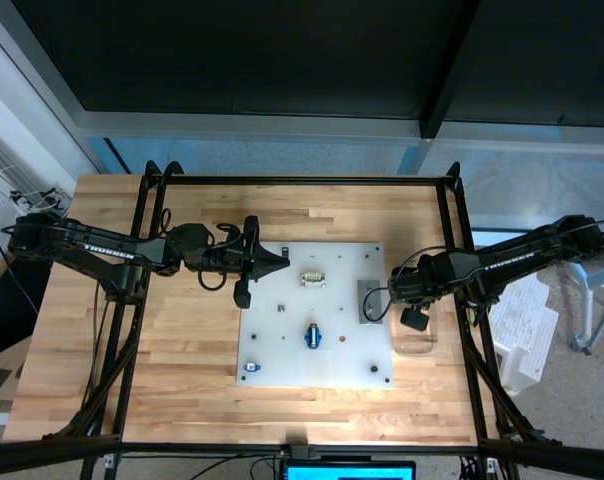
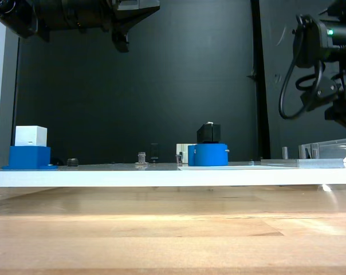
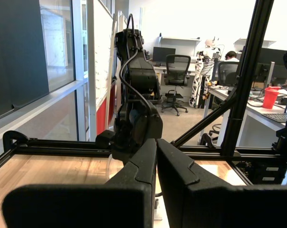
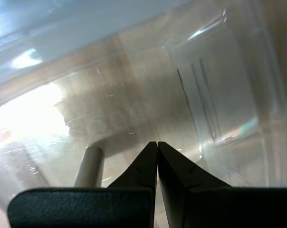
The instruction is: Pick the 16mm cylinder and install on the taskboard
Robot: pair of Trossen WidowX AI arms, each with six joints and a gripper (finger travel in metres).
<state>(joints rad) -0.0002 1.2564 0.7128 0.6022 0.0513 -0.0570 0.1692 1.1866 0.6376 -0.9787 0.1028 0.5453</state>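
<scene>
Over tray (image 1: 414, 349), right gripper (image 4: 157, 144); over taskboard (image 1: 282, 340), left gripper (image 3: 156, 141); jaws together, empty-looking.

High: down from near edge onto large white square taskboard (image 1: 282, 350). Low: level, close, same board (image 2: 161, 177) edge-on. Wrists: along left gripper (image 3: 156, 140), level across table; along right gripper (image 4: 157, 143), seemingly just above clear plastic tray (image 4: 219, 85).

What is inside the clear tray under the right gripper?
One grey cylinder, beside the shut right gripper, not gripped. Glare and the fingers hide parts of the tray. The left gripper hangs shut above the board's left edge.
</scene>
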